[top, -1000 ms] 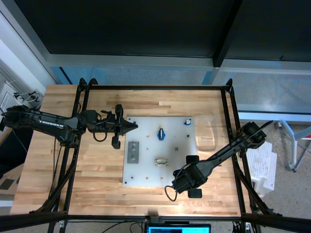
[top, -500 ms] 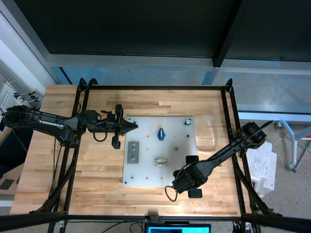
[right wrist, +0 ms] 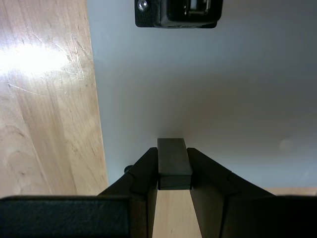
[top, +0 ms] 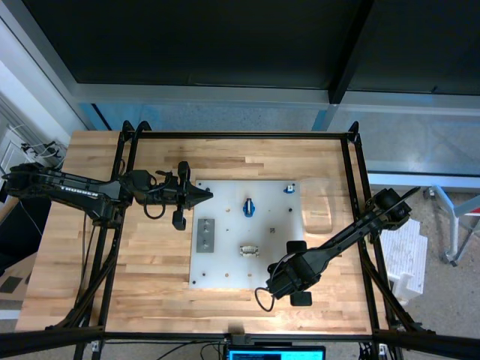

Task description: Pick the 16mm bar and install on taskboard

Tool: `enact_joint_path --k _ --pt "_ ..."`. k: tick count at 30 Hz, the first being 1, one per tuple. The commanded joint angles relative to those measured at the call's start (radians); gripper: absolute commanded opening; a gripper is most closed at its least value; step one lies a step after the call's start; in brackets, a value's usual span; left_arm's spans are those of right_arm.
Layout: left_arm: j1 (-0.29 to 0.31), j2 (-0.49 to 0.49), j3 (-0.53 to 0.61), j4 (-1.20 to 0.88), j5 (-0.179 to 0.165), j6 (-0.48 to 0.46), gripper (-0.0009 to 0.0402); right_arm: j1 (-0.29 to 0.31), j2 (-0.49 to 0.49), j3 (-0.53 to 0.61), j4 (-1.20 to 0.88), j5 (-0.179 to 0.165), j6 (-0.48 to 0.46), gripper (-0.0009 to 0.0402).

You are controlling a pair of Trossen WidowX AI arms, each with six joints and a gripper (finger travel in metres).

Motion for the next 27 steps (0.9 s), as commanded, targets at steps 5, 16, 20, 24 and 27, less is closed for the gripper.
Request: enact_joint_path --k 5,16,20,24,27 --pt "0.0 0.0 0.0 0.0 0.0 0.0 0.0 0.0 0.0 -0.016 0.032 0.002 0.0 0.0" --pt "0.0 0.0 0.0 0.0 0.0 0.0 0.0 0.0 0.0 -0.021 0.039 0.002 0.001 0.0" --pt "0.0 0.0 0.0 0.0 0.0 0.0 0.0 0.0 0.0 -0.021 0.039 0.002 0.0 0.0003" --pt "0.0 0.0 0.0 0.0 0.0 0.0 0.0 0.001 0.0 -0.021 0.04 0.002 -0.003 0.0026" --pt "0.0 0.0 0.0 0.0 0.0 0.0 0.0 0.001 -0.001 -0.016 0.038 0.002 -0.002 0.0056"
